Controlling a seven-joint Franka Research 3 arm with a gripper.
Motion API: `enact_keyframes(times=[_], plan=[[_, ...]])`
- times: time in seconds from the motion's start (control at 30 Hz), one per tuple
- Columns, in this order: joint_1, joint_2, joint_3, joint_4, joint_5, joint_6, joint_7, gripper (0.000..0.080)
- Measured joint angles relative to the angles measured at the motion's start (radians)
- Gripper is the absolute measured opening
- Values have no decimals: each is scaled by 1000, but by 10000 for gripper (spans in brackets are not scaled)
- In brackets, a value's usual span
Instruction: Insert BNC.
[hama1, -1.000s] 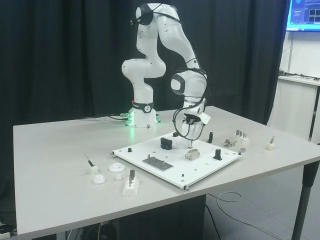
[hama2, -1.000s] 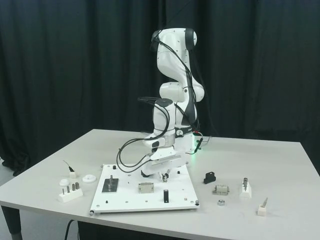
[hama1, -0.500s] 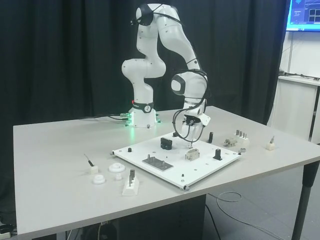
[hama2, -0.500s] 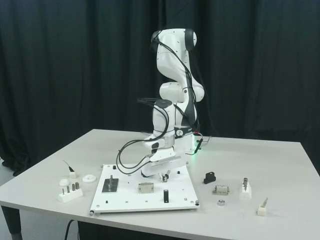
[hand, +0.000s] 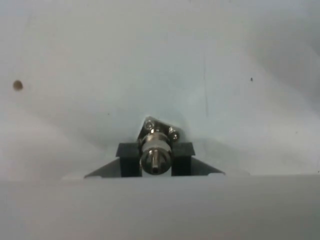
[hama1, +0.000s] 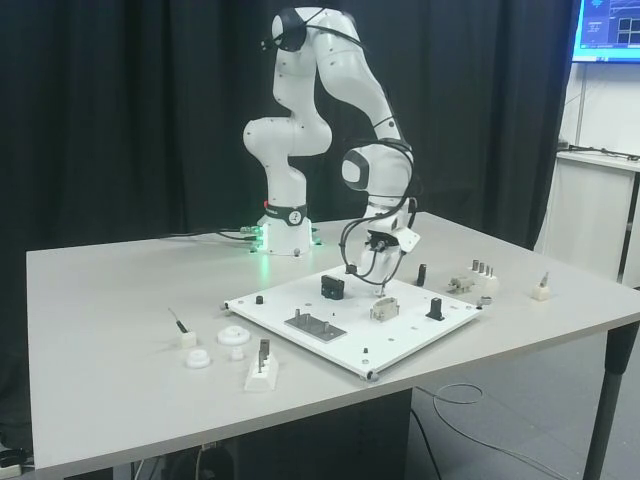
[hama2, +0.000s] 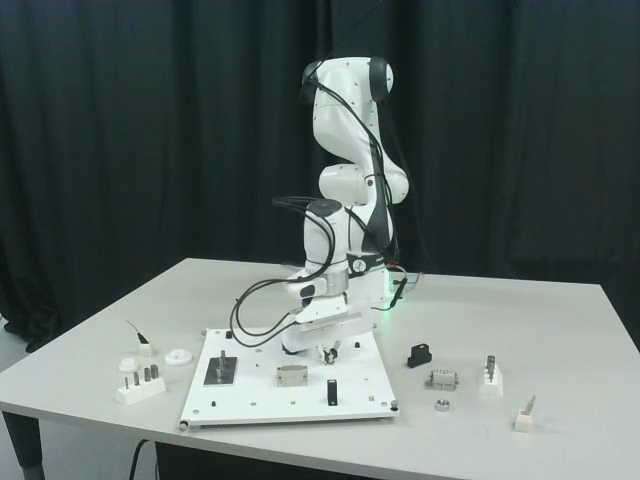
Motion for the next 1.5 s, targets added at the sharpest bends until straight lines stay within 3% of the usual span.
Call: enact_keyframes(times=[0.27,0.8,1.5], plan=[[0,0,-1,-1,21,0,79,124],[2,-2,-1,-5,22,5,301,124],[3,-18,-1,-50,22,89,678,124]])
